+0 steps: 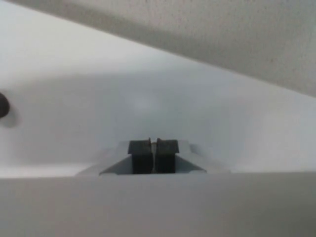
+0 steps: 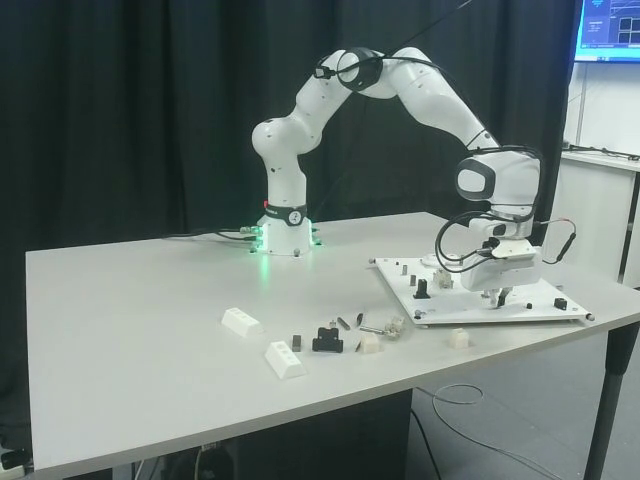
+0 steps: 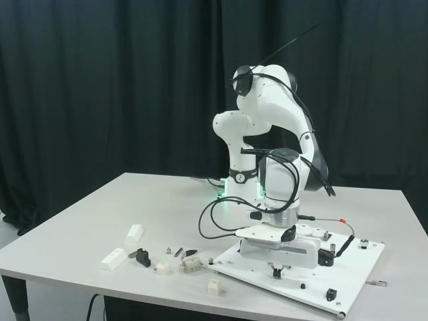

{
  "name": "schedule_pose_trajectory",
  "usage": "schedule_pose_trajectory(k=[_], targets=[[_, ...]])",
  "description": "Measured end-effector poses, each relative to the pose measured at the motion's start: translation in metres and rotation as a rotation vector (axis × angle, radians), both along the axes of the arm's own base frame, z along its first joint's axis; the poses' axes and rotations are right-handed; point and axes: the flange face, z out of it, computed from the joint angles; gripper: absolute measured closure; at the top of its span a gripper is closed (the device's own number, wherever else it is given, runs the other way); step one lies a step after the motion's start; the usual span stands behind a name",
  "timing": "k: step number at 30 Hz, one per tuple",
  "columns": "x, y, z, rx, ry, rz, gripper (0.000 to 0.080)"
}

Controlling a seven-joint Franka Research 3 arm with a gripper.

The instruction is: Remove round peg 1.

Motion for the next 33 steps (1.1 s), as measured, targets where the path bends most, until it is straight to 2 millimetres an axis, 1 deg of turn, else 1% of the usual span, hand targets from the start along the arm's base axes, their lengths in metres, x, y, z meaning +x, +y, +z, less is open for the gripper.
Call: schedule_pose_trajectory(k=[10,15,33], targets=[[0.0,0.0,0.001,0.0,0.003,0.0,0.0784],[0.002,0.001,0.005,-0.002,0.014,0.0,0.0784],[0.013,0.001,0.037,-0.016,0.073,-0.005,0.0786]])
